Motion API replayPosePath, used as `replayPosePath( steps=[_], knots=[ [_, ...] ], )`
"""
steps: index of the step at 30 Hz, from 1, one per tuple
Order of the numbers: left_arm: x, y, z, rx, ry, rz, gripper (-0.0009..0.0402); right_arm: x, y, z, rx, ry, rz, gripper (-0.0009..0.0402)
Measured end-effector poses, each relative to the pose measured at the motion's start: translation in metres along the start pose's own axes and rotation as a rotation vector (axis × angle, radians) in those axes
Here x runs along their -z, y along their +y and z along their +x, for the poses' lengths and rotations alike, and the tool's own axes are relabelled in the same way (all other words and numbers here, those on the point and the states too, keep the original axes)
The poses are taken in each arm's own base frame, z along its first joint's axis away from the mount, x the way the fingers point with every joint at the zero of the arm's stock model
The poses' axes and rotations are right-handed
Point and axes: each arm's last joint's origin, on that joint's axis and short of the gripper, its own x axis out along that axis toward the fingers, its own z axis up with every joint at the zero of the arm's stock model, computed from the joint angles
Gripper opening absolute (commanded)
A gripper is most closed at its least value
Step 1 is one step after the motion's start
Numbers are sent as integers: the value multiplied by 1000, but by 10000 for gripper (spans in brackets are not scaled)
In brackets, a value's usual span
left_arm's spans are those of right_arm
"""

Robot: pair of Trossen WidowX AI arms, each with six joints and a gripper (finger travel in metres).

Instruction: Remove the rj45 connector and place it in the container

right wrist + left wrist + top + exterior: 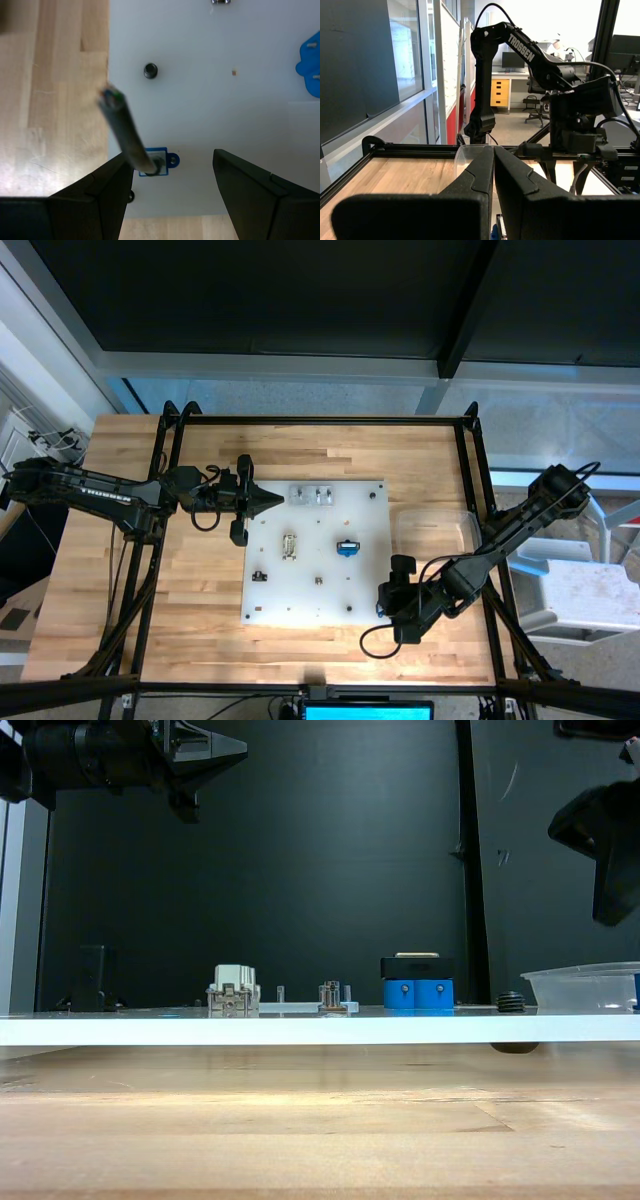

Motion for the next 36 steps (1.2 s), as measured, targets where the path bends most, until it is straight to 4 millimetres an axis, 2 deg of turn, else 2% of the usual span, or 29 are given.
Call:
replayPosePath(
  steps=[28,31,36],
  knots=[
    [0,0,0,0,-1,0,0,0,-3,10,14,23,-5,218],
    [0,0,0,0,-1,0,0,0,-3,10,14,23,-5,204],
    [0,0,0,0,0,0,0,-1,-3,10,6,24,-3,154]
  ],
)
